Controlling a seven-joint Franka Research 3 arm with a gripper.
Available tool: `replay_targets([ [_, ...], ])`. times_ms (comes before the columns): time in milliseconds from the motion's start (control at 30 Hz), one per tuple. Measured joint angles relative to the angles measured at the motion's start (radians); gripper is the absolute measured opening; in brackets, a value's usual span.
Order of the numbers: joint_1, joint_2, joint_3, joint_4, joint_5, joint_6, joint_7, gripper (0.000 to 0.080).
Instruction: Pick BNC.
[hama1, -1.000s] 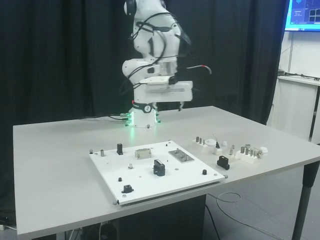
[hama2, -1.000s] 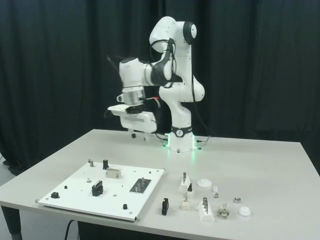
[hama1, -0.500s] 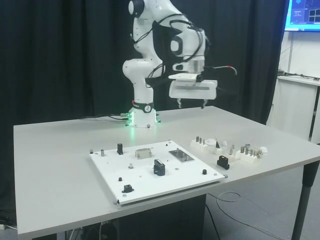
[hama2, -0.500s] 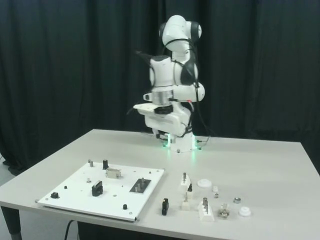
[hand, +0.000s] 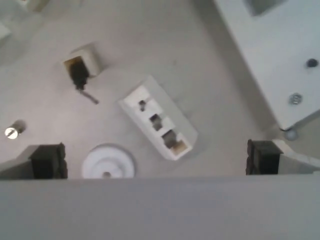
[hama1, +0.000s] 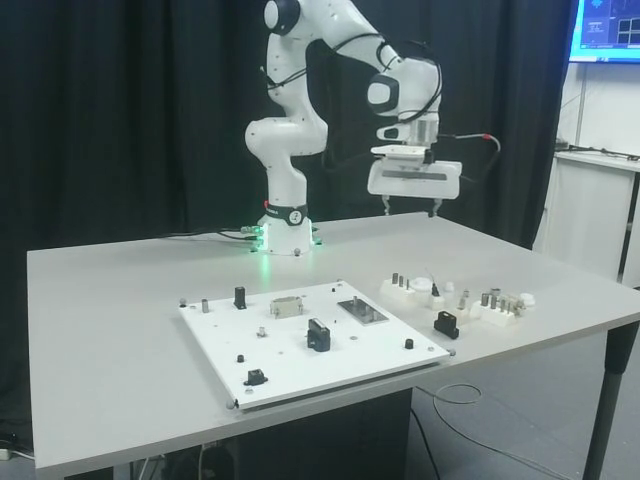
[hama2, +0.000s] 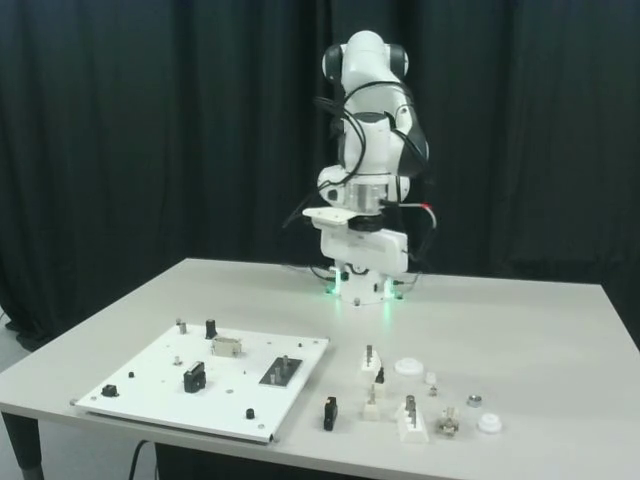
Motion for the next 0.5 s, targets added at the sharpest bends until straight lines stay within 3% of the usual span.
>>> replay_targets([
  [500,0.000,0.115,0.074,0.051,-0.016,0.128,-0.056,0.0800],
])
